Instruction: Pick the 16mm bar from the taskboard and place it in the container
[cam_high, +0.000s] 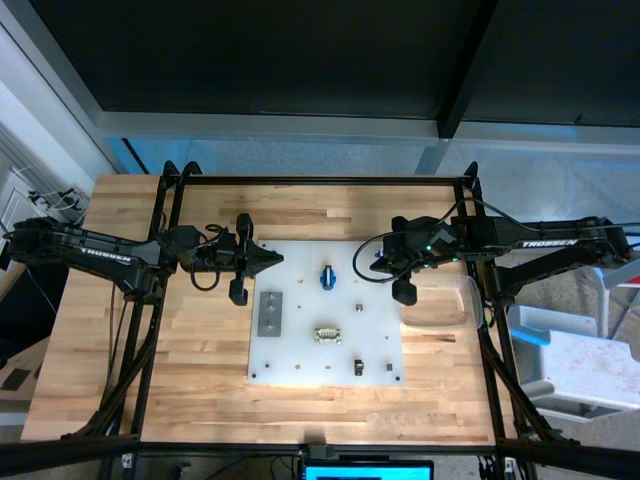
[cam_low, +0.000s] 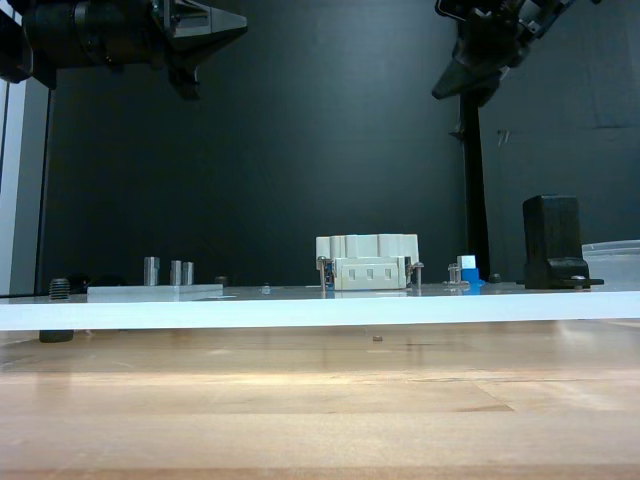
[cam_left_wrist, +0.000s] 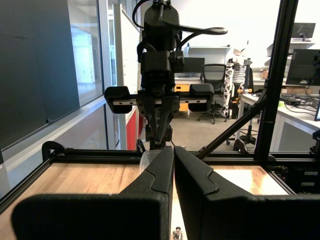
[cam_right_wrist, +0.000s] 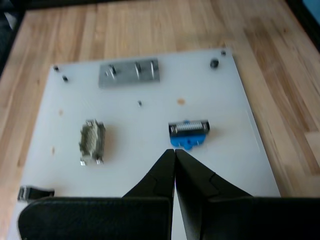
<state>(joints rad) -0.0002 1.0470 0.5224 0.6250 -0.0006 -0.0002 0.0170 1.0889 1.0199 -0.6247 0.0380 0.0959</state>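
The white taskboard (cam_high: 300, 350) lies mid-table, carrying a grey block (cam_high: 270, 312), a blue knob (cam_high: 327, 277) and a silver connector (cam_high: 327, 334). A tiny grey peg, the 16mm bar (cam_right_wrist: 140, 103), stands on the taskboard (cam_right_wrist: 225, 125) between the grey block and the knob. My right gripper (cam_high: 376, 266) hovers high over the board's right part, shut and empty, its tips (cam_right_wrist: 174, 151) just short of the blue knob (cam_right_wrist: 188, 134). My left gripper (cam_high: 278, 259) hangs shut over the far left corner, holding nothing. The see-through container (cam_high: 440, 300) sits just right of the board.
A small black upright block (cam_high: 360, 365) stands near the board's front edge. A black metal frame (cam_high: 320, 181) surrounds the work area. Bare wooden table (cam_high: 200, 380) lies left of and in front of the board.
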